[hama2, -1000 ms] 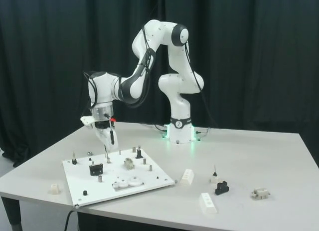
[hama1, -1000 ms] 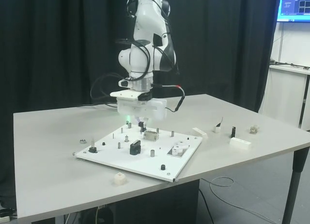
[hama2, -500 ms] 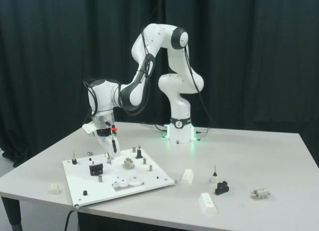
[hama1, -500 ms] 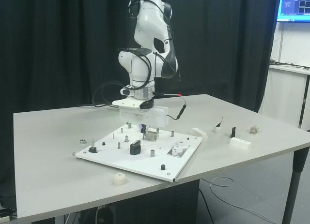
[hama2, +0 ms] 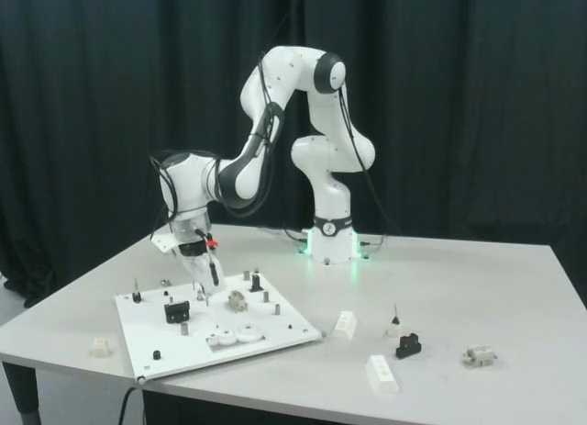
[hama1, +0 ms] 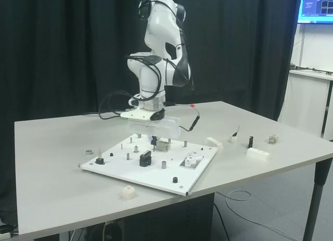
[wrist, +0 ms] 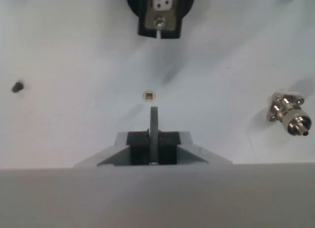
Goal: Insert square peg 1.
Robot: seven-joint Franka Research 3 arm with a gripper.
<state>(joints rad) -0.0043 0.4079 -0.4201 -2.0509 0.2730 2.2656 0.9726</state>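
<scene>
The gripper (wrist: pixel 153 139) was clamped on the thin grey square peg (wrist: pixel 154 132), its tip hovering just short of the small square hole (wrist: pixel 148 95) in the white board (wrist: pixel 74 114); insertion remained.

The white board (wrist: pixel 74 65) looks smooth and matt, the connector (wrist: pixel 290 114) on it shiny metal, the peg (wrist: pixel 154 132) dull grey metal, the arm (hama2: pixel 275 85) glossy plastic.

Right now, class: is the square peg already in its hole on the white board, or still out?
Out. In the wrist view the square peg is clamped in the gripper, its tip just short of the small square hole, which shows unfilled.
</scene>
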